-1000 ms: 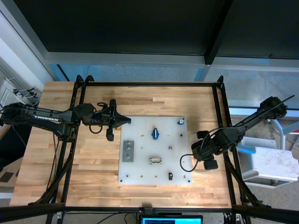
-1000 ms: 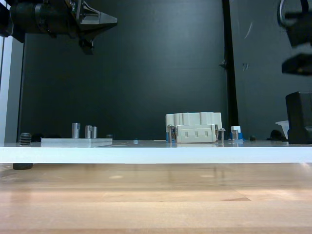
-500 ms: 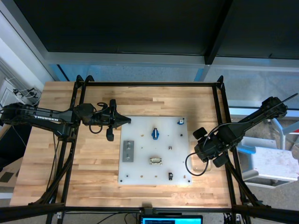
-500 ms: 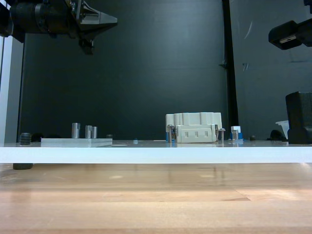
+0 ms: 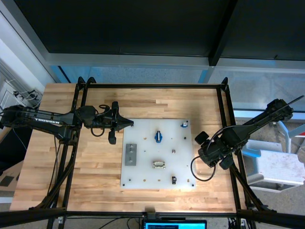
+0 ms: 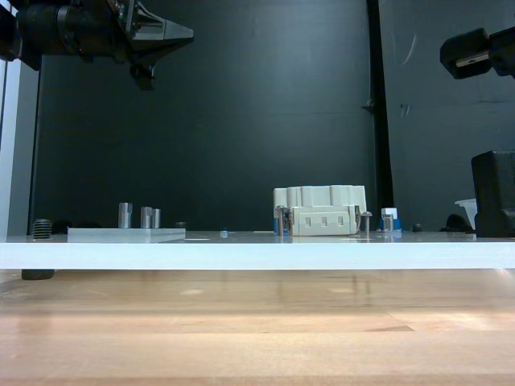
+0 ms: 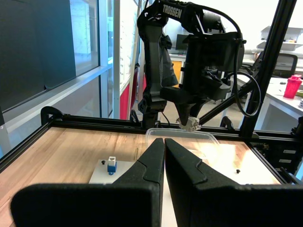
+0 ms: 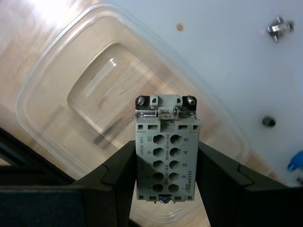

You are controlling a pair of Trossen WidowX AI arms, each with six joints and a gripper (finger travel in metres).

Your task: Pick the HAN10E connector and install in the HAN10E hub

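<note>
R gripper [image 8: 166, 165] clamping HAN10E connector [image 8: 166, 139] over clear tub [image 8: 59, 73] (beside board [image 5: 143, 179]), L gripper [image 7: 164, 141] closed, board's left.

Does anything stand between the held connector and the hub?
Nothing visible does. The right gripper holds the HAN10E connector high over the clear tray; only bare white plate lies toward the HAN10E hub. The left gripper hangs shut over the plate's far-left corner.

arms [image 5: 28, 116] black | TROSSEN lettering [image 7: 177, 10] white | cable [image 5: 191, 167] black | jaws black, wedge-shaped
</note>
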